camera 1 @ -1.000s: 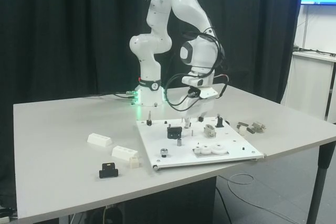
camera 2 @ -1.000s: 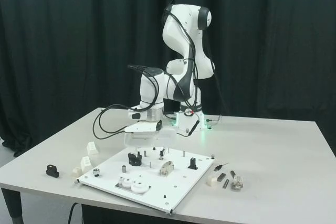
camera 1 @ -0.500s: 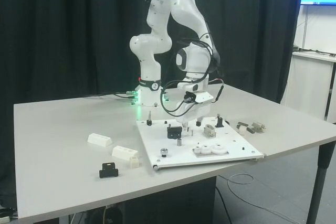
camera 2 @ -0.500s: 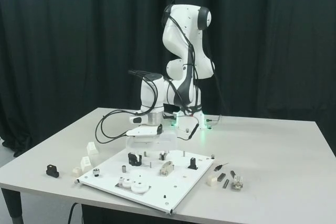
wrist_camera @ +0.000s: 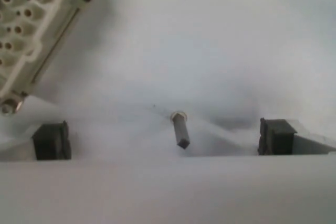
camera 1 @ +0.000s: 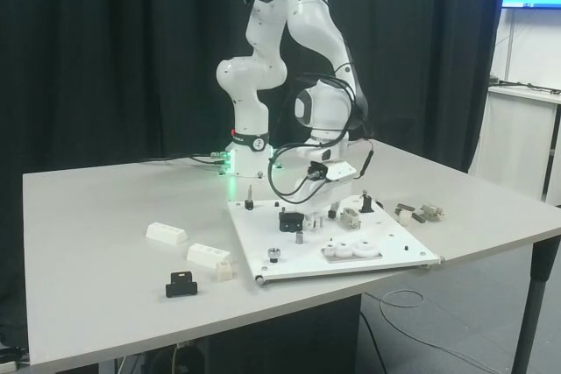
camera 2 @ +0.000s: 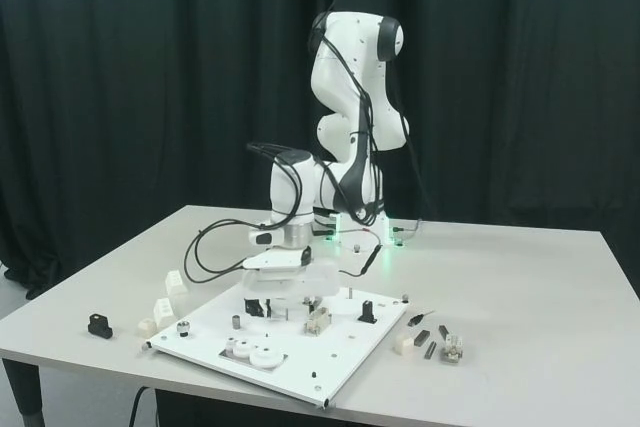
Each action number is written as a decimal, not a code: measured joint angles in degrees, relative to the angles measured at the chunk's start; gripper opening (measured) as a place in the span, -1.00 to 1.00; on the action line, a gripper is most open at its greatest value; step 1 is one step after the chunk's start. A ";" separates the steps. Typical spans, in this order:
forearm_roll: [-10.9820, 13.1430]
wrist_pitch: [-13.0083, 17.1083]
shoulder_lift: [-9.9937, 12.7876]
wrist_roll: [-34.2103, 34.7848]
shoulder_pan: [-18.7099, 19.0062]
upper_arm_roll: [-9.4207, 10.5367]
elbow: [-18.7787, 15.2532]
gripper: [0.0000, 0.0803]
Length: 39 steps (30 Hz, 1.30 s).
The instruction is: Remove square peg 1.
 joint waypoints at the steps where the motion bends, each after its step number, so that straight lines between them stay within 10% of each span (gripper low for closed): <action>1: 0.06 0.11 0.18 0.00 0.00 0.05 0.07 0.99; 18: 1.05 -1.02 1.28 0.00 -0.48 0.19 1.62 0.77; 19: 1.06 -1.21 1.28 0.00 -0.57 0.19 1.77 0.32; 22: 1.14 -2.03 1.32 0.01 -0.80 0.19 2.28 0.32; 23: 1.17 -2.27 1.34 0.02 -0.87 0.19 2.46 -0.18; 32: 1.69 -4.95 1.66 0.06 -1.36 0.27 4.00 -0.18; 33: 1.75 -5.24 1.70 0.06 -1.36 0.27 4.13 -0.90; 39: 2.08 -6.00 1.86 0.06 -1.44 0.26 4.54 -0.91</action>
